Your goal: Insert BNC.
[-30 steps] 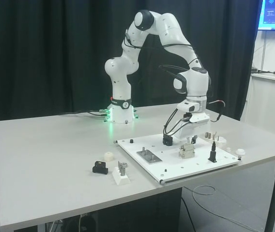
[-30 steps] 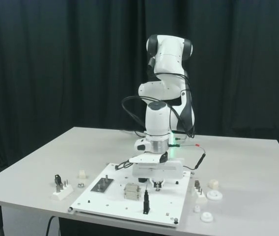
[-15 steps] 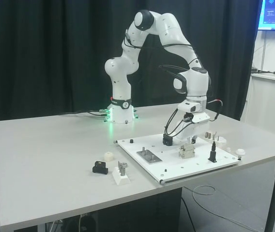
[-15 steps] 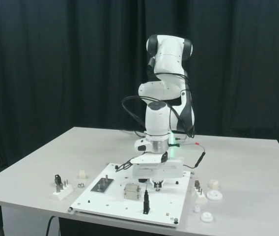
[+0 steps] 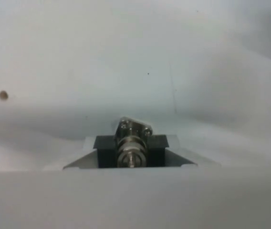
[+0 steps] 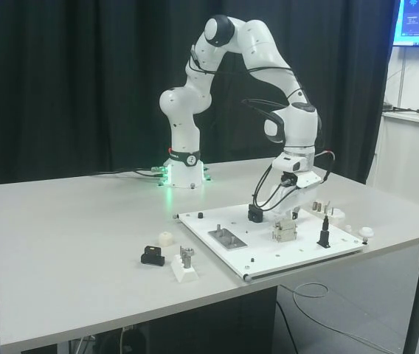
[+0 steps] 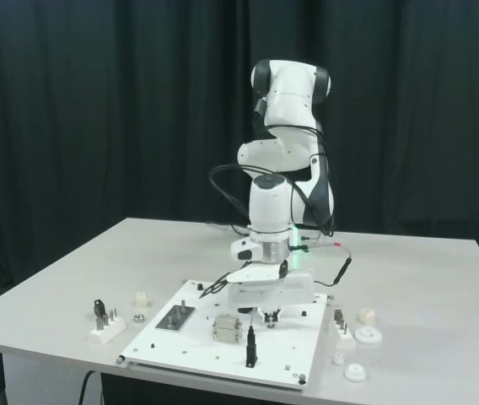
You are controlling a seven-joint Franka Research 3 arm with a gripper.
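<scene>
Black curtains back the grey counter (image 6: 69,221), where a white board (image 7: 197,342) lies. The BNC connector (image 5: 131,143), a metal barrel on a black mount, stands on that board, low and central in the wrist view, directly under the tool (image 7: 269,315). Whether the tool is clenched or released cannot be told. The white arm (image 6: 257,55) bends down over the board, right of centre in the first room view. A small white stand (image 6: 184,270) sits lower left of the board there.
</scene>
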